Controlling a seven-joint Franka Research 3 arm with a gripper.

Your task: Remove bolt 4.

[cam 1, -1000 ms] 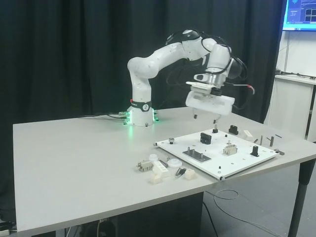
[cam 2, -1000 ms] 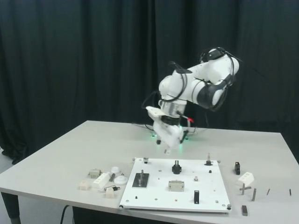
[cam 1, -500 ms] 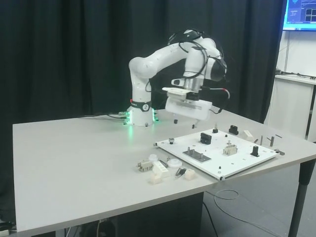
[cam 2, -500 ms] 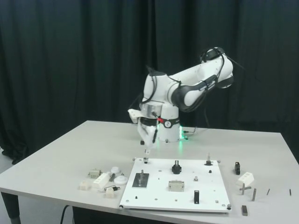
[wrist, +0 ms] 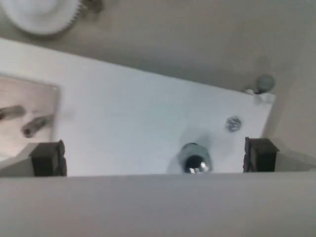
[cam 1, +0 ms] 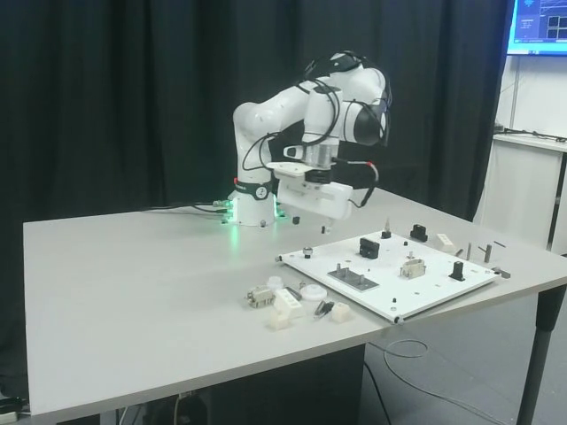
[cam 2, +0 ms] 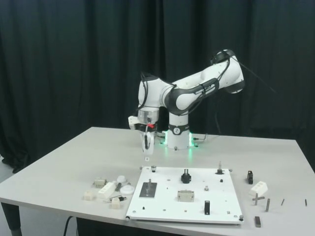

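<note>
The claw (cam 1: 309, 224) hung spread wide, holding nothing, above the corner of the white board (cam 1: 425, 288) nearest the arm's base. The bolt (wrist: 196, 163) stood upright in that corner, between the two black fingertips (wrist: 48, 158) in the wrist view. The board lay on the grey surface (cam 1: 133, 274); loose white parts (cam 2: 107, 189) sat just beside the board. Black curtains (cam 2: 74, 64) closed off the room behind.

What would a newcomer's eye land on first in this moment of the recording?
The white arm arches from its green-lit base at the back of the grey table, its gripper hanging open above the corner of the white board. Straight below, the wrist view shows a shiny bolt standing on that board between the two black fingertips. Small white parts lie scattered beside the board.
</note>
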